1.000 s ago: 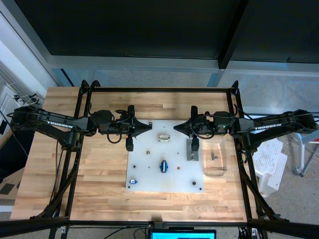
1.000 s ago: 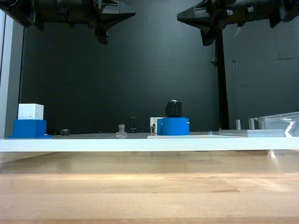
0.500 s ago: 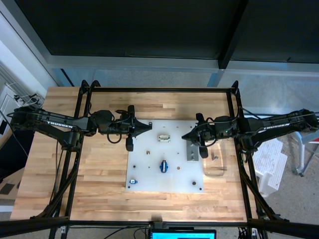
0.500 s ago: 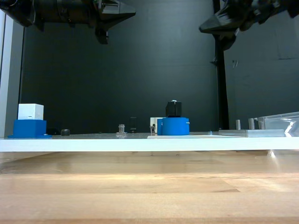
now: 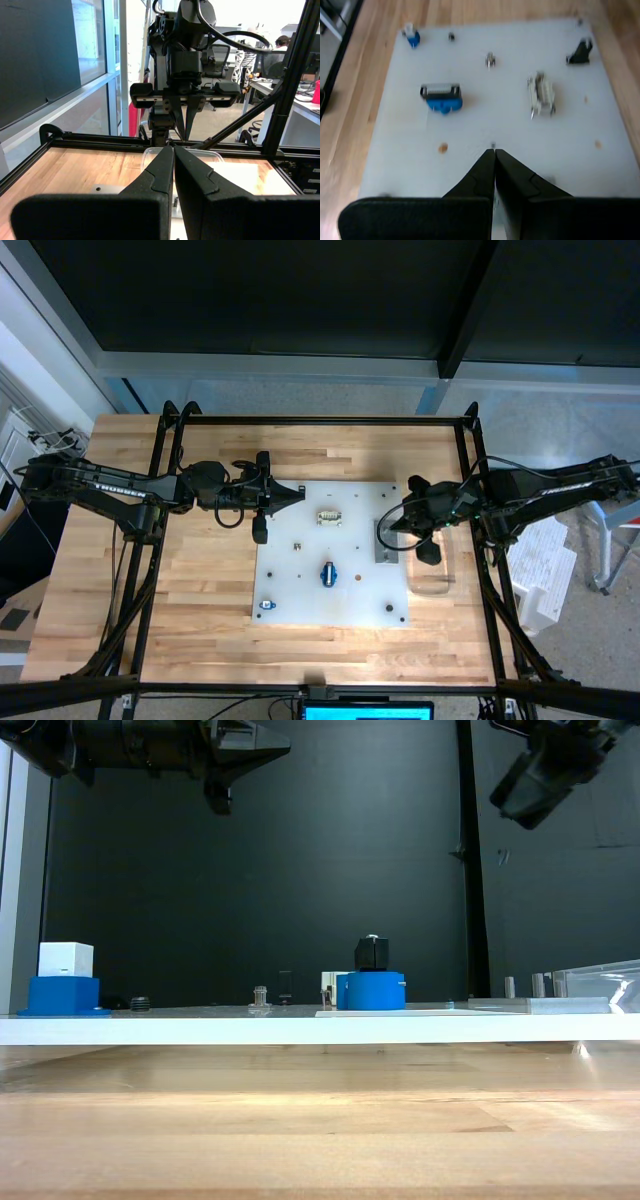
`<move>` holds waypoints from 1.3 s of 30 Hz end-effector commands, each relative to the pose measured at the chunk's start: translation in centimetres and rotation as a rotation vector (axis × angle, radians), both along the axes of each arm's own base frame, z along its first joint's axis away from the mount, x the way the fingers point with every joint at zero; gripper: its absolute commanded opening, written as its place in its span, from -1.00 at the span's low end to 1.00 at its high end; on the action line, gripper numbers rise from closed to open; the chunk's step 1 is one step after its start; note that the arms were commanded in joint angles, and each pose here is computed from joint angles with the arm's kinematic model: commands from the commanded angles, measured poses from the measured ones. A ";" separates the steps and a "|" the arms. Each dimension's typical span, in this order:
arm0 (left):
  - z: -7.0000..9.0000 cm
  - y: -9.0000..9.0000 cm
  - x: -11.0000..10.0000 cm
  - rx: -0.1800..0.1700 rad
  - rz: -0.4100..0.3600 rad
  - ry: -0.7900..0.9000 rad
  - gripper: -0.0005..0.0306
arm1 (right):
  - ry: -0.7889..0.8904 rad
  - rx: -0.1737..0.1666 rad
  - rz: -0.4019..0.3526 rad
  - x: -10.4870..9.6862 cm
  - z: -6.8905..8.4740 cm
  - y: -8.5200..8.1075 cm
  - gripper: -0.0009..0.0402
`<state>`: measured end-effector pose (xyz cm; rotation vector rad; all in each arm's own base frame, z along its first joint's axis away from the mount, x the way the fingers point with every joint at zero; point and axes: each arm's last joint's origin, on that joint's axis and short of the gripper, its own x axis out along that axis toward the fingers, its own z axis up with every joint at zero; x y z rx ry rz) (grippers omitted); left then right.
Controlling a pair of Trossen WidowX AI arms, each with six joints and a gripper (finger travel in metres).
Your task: Pick the 16mm cylinder and install on the taskboard
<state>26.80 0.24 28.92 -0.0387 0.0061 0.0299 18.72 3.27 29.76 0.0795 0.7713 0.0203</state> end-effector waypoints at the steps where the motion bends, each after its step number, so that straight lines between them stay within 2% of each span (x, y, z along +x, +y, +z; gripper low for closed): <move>1: 0.0 0.0 0.0 0.000 0.000 -0.001 -0.96 | 0.073 0.005 -0.007 -0.6 -0.1 0.1 -0.96; 6: 0.0 0.0 0.0 0.000 0.000 -0.001 -0.96 | 0.175 0.020 -0.022 -1.4 -0.4 0.2 -0.96; 15: 0.0 0.0 0.0 0.000 0.000 -0.001 -0.96 | 0.355 0.015 -0.038 -3.1 -1.2 0.6 -0.96; 19: 0.0 0.0 0.0 0.000 0.000 -0.001 -0.96 | 0.420 0.038 -0.012 -3.6 -1.4 0.6 -0.96; 25: 0.0 0.0 0.0 0.000 0.000 -0.001 -0.96 | 0.496 0.017 -0.014 -4.3 -1.7 0.5 -0.94; 29: 0.0 0.0 0.0 0.000 0.000 -0.001 -0.96 | 0.541 0.005 -0.017 -4.7 -1.8 0.4 -0.82; 39: 0.0 0.0 0.0 0.000 0.000 -0.001 -0.96 | 0.578 -0.005 -0.020 -4.9 -2.7 0.4 -0.35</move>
